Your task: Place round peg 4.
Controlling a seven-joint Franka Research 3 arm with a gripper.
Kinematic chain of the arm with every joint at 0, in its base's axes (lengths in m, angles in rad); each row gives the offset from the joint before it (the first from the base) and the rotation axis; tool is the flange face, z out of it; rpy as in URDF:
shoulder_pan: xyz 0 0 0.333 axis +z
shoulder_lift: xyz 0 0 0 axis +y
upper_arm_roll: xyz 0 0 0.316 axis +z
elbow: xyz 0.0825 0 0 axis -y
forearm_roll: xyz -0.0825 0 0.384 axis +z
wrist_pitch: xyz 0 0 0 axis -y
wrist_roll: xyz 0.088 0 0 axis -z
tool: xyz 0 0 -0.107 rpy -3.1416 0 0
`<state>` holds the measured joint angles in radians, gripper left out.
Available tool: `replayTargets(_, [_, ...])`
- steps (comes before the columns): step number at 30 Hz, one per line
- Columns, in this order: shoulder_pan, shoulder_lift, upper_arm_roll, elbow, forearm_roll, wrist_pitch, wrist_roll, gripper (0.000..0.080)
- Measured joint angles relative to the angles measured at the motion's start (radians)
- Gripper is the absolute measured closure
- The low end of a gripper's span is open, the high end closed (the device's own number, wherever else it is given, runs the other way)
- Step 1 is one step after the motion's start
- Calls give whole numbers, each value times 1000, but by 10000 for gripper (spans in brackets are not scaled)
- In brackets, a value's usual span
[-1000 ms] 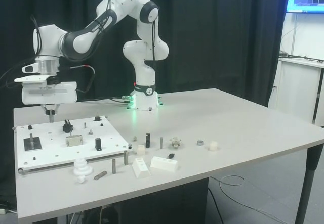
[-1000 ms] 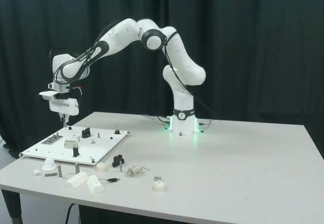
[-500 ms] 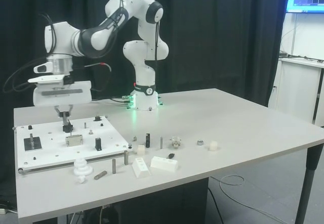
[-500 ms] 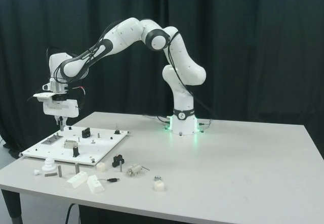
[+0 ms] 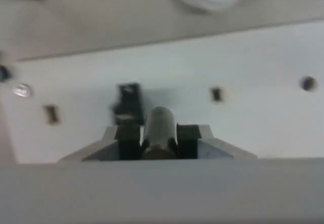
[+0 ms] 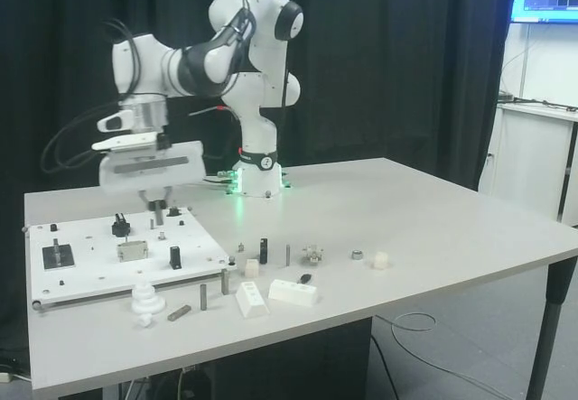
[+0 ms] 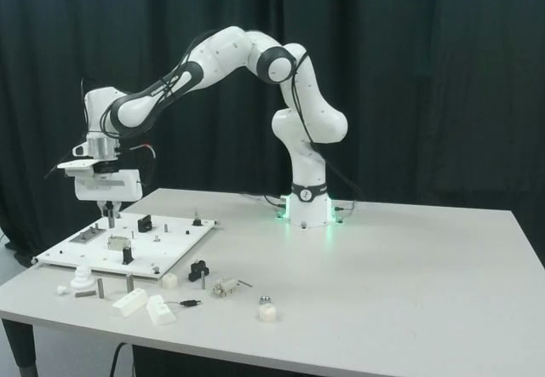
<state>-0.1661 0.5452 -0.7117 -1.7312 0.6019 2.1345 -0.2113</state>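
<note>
Currently the gripper (image 6: 158, 207) hangs above the white board (image 6: 90, 269), over its far right part, with its fingers (image 5: 186, 135) closed on round peg 4 (image 5: 159, 127). Compared with one second ago, the arm has carried the gripper from beyond the board's far left corner across towards the right, and the wrist now sits nearer the black upright fixture (image 6: 174, 256) and the black block (image 6: 118, 227). This change indicates that the transport phase is under way and the insertion has not begun; the peg is not yet in any hole. Round peg 4 is a short grey cylinder with a rounded lower end, held upright between the two black finger pads and projecting below them, clear of the board surface. In the wrist view, a black part (image 5: 128, 105) stands on the board just beside the peg tip, and small holes (image 5: 307, 83) show further off; which hole is the target cannot be told. Loose parts, including a white knob (image 6: 144, 304), lie on the grey table (image 6: 433, 219) in front of the board. Judged from this, alignment over the hole and a straight descent remain.
</note>
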Motion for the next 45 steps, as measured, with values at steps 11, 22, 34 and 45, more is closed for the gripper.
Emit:
replayTargets(11, [113,-9,0,-3,0,-46,109,652])
replayTargets(22, [247,-27,0,-41,0,-51,206,652])
replayTargets(34, [404,-46,-1,-106,-2,-43,310,652])
replayTargets(45, [544,-52,-1,-167,-17,-19,412,652])
